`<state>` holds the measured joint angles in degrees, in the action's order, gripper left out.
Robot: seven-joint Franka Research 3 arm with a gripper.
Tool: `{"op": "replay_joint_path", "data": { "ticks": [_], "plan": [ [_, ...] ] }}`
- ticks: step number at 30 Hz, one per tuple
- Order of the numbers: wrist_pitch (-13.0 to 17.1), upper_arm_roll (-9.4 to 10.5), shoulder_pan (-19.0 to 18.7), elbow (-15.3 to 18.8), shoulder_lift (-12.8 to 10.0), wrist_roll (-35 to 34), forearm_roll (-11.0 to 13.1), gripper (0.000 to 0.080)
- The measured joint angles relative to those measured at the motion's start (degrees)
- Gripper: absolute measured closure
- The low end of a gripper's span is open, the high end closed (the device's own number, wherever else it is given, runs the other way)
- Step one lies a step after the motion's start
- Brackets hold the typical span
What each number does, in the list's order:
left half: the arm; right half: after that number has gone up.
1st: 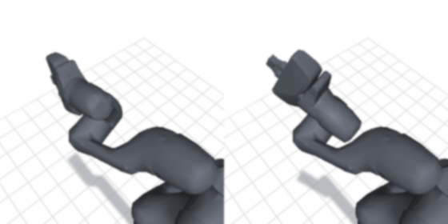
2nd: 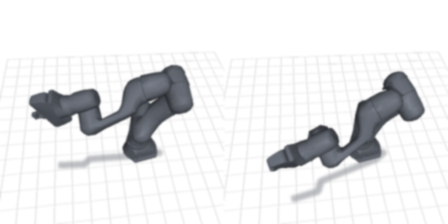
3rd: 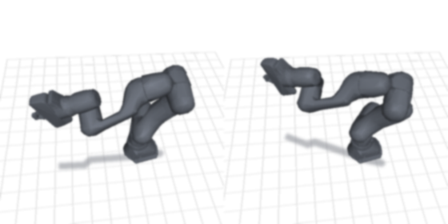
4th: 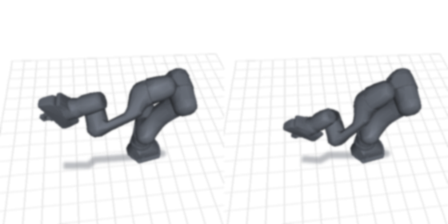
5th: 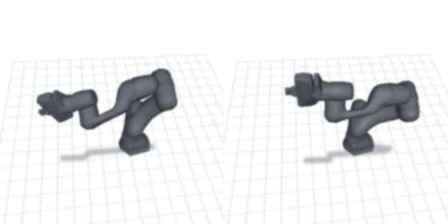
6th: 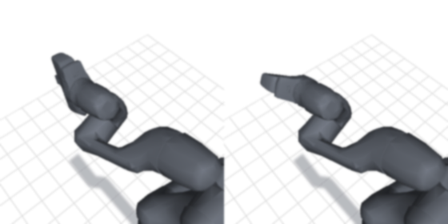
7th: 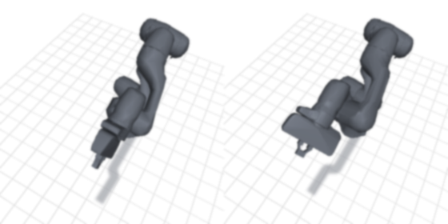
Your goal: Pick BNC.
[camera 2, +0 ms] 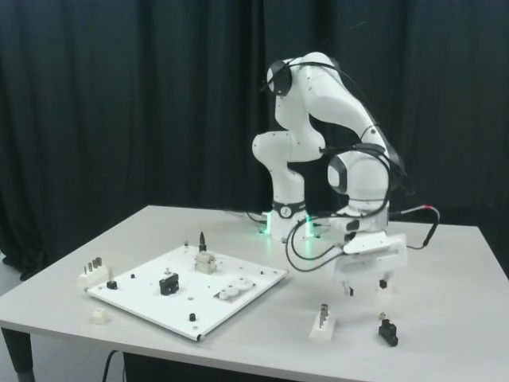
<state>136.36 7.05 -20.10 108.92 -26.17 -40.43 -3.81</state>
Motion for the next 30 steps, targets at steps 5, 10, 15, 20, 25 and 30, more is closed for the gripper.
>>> {"op": "replay_joint_path", "data": {
  "ticks": [5,10,15,20,25,30],
  "plan": [
    [0.0,-0.54,-1.24,-0.69,-2.11,0.0,-0.01,0.0003],
    [0.07,-1.47,-2.99,-1.21,-3.76,0.0,-0.01,0.0003],
    [0.41,-2.49,-4.91,-1.48,-4.95,-0.55,0.0,0.0003],
    [0.91,-3.66,-6.91,-1.64,-5.81,-1.78,-0.01,0.0003],
    [1.53,-5.27,-8.87,-1.68,-6.42,-2.42,-0.01,0.0003],
    [1.75,-6.67,-10.23,-1.75,-6.95,-2.7,-0.01,0.0003]
  ]
}}
